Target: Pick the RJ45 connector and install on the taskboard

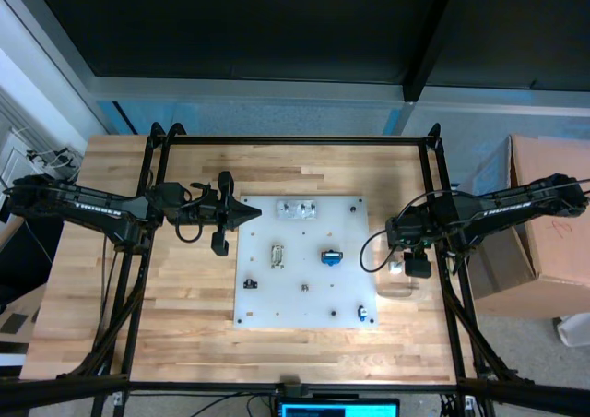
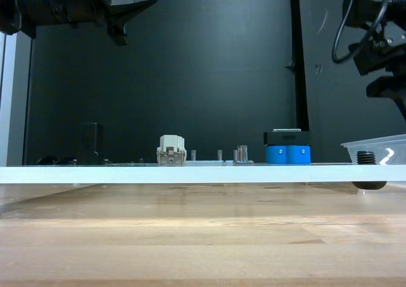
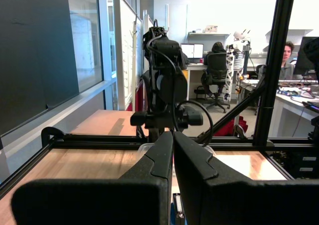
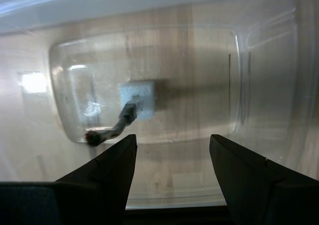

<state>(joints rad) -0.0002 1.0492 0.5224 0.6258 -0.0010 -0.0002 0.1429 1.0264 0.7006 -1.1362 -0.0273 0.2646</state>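
- Only the right wrist view shows the RJ45 connector (image 4: 136,101). It lies free on the floor of the clear tray (image 4: 264,75), with a short cable stub (image 4: 117,128) attached.
- The high view puts that tray just beside the right edge of the taskboard (image 1: 277,302), with the right gripper (image 4: 173,138) above it.
- Right jaws are wide apart, empty and clear of the connector.
- Left gripper (image 3: 172,135) is raised over the board's left edge, jaws pressed together on nothing.

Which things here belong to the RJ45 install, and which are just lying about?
Job: RJ45 connector, lying free in the clear tray; taskboard; right gripper, open above the tray; left gripper, shut, high over the board's left edge.
Bystanders: blue block and beige connector on the board; cardboard box.
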